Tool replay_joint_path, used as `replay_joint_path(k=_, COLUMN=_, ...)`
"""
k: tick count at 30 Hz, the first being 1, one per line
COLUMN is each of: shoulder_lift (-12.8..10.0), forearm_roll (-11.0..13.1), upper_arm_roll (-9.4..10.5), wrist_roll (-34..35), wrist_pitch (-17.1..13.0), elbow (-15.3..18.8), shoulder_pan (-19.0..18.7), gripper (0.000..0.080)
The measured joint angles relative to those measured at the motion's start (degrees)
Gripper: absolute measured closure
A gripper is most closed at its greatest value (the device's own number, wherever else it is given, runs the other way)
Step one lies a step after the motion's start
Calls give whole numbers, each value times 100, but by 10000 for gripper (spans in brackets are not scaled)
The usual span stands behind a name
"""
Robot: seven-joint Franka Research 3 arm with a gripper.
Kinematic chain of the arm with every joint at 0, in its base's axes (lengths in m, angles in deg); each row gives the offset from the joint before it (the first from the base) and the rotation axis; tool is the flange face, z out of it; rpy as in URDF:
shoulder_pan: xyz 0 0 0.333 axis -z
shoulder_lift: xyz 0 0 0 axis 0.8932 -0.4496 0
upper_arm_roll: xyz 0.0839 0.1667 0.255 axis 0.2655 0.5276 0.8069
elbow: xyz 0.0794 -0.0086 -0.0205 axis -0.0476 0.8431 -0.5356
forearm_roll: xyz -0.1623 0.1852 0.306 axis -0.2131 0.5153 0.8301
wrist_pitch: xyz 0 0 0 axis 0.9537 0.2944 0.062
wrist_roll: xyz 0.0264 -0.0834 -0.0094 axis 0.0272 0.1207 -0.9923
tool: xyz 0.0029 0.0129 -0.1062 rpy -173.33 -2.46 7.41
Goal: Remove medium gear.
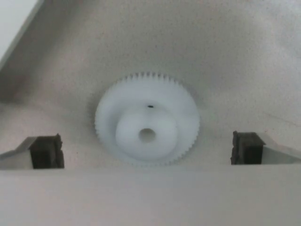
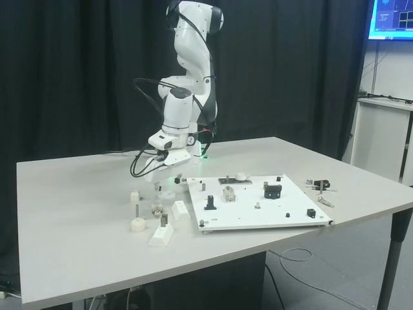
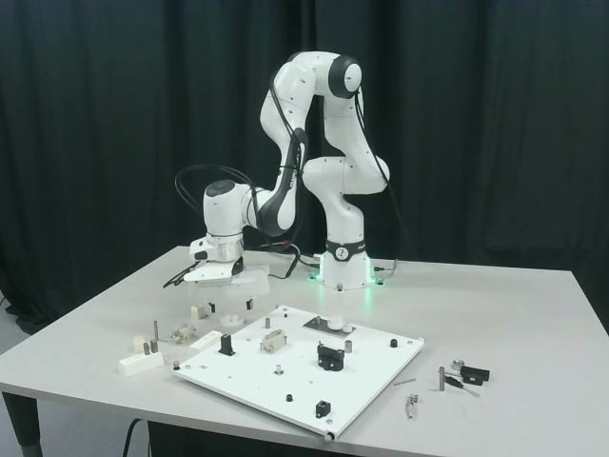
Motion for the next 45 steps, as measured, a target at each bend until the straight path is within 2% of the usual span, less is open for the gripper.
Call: replay_joint_path(k=45, shoulder_lift=-4, forearm_roll=-4, upper_arm_roll=-33, wrist_roll=1, wrist_pitch=-221, elbow=-79, shoulder_pan=-5, gripper=3)
